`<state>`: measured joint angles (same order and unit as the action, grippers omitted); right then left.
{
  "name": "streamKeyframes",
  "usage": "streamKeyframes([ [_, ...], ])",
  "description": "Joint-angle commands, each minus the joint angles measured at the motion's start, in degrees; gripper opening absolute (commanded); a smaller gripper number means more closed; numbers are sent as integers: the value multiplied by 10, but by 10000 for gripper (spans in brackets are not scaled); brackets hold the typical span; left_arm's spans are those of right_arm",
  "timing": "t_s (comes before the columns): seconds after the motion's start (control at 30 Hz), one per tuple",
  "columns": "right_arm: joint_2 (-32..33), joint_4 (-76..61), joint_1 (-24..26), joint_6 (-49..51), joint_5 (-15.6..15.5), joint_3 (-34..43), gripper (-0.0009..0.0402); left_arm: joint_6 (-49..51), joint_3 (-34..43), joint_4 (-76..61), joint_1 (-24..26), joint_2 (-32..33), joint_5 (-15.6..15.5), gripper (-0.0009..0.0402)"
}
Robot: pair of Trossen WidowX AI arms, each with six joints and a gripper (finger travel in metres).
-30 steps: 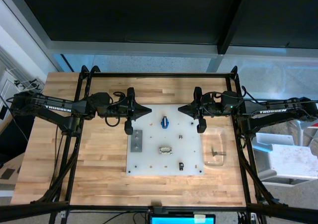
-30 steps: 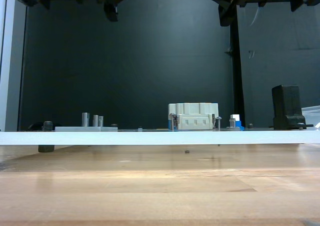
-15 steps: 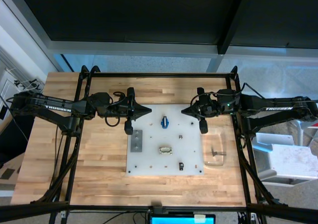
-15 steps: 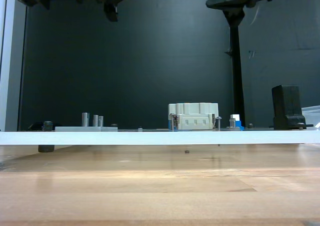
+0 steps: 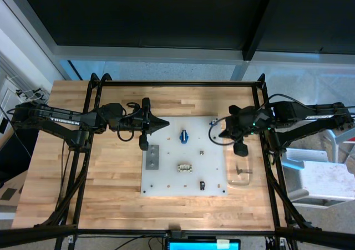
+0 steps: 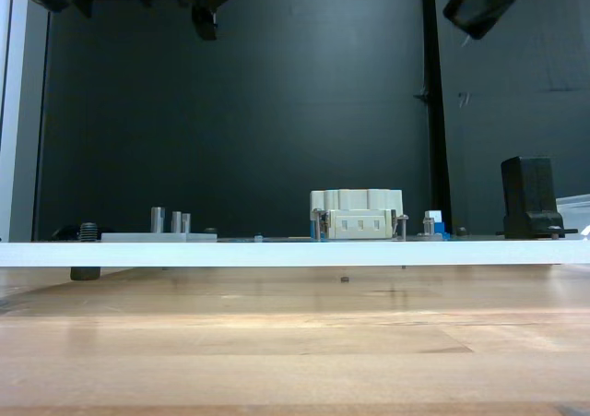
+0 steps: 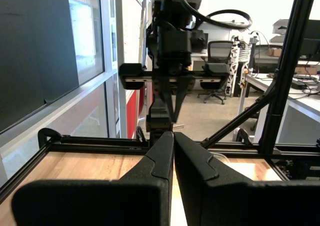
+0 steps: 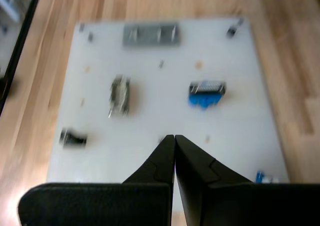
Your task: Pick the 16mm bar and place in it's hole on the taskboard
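The white taskboard (image 5: pixel 166 180) lies mid-table. At its left a grey block (image 5: pixel 151 157) carries three short upright metal pegs (image 6: pixel 158 219). A thin metal bar-like piece (image 5: pixel 243 171) lies free in the clear tray (image 5: pixel 244 150) right of the board; I cannot tell whether it is the 16mm bar. My right gripper (image 5: pixel 221 133) hangs over the board's far right corner, tilted down, shut (image 8: pixel 174 136) and holding nothing. My left gripper (image 5: pixel 166 123) hovers level over the board's far left edge, shut (image 7: pixel 173 134) and holding nothing.
On the board stand a blue connector (image 5: pixel 183 136), a beige connector (image 5: pixel 184 167) and a small black part (image 5: pixel 203 185). A black frame (image 5: pixel 177 84) rings the table. A screen (image 5: pixel 203 244) sits at the near edge.
My right gripper has drawn back to the right and nearer, and tipped downward over the board's corner. The left arm and the piece in the tray have not moved.
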<state>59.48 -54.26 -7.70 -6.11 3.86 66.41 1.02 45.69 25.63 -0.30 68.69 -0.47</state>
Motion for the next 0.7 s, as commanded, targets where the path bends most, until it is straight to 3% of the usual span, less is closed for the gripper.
streamKeyframes([
  [0.03, 13, -71, -19, -11, 1, 25, 0, 0, 0, 0, 0, 0, 0, 0],
  [0.7, 86, -267, -118, -85, -7, 45, 0, 0, 0, 0, 0, 0, 0, 0],
])
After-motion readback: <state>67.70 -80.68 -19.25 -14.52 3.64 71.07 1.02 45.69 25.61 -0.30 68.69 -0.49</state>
